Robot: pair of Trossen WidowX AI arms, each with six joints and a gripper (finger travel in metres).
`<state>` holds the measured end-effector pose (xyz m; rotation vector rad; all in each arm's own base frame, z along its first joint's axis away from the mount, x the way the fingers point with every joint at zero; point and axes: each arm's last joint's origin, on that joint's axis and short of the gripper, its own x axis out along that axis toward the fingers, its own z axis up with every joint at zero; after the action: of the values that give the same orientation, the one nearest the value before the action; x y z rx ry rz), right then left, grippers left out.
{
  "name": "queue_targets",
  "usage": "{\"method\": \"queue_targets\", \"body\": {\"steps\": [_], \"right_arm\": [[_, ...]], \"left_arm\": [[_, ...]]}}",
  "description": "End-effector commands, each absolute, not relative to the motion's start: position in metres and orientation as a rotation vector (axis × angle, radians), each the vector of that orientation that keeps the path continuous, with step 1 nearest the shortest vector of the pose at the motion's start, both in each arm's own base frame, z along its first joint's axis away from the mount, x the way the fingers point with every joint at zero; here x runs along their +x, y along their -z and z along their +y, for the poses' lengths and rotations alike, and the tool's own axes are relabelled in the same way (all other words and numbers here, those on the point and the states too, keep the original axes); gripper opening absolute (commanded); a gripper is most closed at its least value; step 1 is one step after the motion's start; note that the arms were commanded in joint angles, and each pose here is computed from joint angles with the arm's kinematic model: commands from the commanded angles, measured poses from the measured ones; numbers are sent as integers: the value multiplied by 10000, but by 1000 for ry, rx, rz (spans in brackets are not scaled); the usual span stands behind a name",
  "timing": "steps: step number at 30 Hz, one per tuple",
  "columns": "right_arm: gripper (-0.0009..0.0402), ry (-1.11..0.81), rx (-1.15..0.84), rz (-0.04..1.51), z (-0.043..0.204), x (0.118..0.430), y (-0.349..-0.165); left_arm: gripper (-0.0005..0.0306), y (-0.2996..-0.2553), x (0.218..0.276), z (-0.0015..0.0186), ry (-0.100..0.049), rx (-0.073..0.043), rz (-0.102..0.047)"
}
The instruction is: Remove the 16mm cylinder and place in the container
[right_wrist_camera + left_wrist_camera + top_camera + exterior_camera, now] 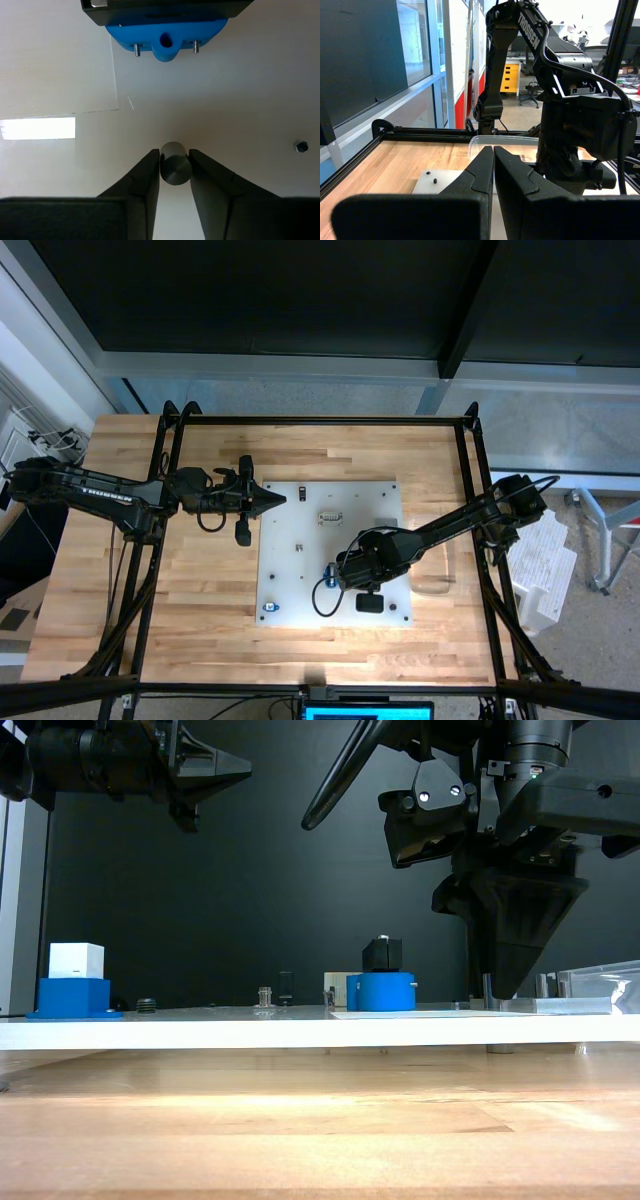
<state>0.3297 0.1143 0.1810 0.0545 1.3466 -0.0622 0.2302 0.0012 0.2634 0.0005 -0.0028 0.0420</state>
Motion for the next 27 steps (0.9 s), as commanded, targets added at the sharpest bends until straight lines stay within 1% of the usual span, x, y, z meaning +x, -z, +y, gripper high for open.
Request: {"method": "queue_targets", "body": {"steps": [1,8,12,23,27], "right_arm": [[44,61,52,1346,1143,3297,-1811],[3,58,48,1349,1142,3295,-1813],[2,55,52,1338,1139,3285,-1853],[0,36,60,1289,1103,3193,-2100],[0,34,65,1275,1079,3144,-2238]], "left_arm": [[0,-2634,2302,12,-42,1,-3],[0,-2634,2302,12,-42,1,-3],[0,-2634,2302,13,-42,1,-3],[0,-2634,2302,13,-42,1,-3],[0,-2634,2302,12,-42,1,-3]]}}
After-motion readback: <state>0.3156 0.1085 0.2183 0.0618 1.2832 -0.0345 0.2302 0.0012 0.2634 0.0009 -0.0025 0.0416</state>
